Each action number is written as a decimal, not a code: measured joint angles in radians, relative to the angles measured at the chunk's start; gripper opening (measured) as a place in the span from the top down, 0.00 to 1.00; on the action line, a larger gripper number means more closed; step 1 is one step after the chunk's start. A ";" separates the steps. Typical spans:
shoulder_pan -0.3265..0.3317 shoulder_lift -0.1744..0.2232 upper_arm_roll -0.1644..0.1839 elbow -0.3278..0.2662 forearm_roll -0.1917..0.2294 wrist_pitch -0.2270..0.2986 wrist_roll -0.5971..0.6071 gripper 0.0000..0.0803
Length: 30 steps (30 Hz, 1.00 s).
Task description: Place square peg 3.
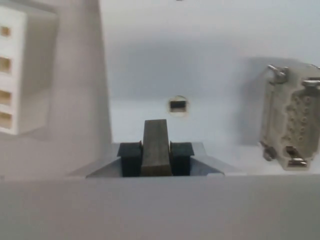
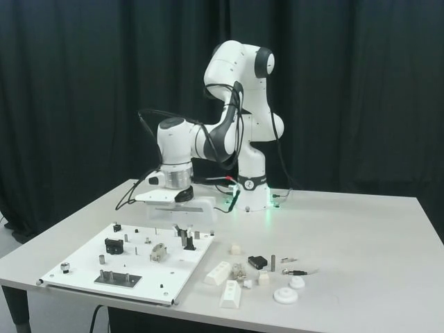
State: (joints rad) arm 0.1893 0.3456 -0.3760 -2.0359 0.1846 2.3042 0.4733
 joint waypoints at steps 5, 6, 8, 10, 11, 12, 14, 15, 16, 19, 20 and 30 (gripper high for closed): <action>0.028 -0.005 0.001 0.000 0.001 -0.002 0.019 0.86; 0.034 -0.006 0.001 0.000 0.002 -0.003 0.022 0.86; 0.047 -0.009 0.002 0.000 0.003 -0.009 0.030 0.86; 0.061 -0.013 0.002 0.000 0.005 -0.015 0.039 0.86; 0.070 -0.015 0.003 0.000 0.005 -0.018 0.044 0.86; 0.078 -0.016 0.004 0.000 0.006 -0.019 0.050 0.86; 0.094 -0.018 0.005 -0.001 0.007 -0.021 0.061 0.86; 0.102 -0.018 0.006 -0.001 0.007 -0.022 0.066 0.86; 0.110 -0.019 0.006 -0.001 0.007 -0.023 0.070 0.86; 0.135 -0.020 0.011 -0.003 0.008 -0.026 0.085 0.86; 0.142 -0.020 0.013 -0.003 0.008 -0.026 0.091 0.86; 0.222 -0.020 0.038 -0.010 0.008 -0.026 0.151 0.86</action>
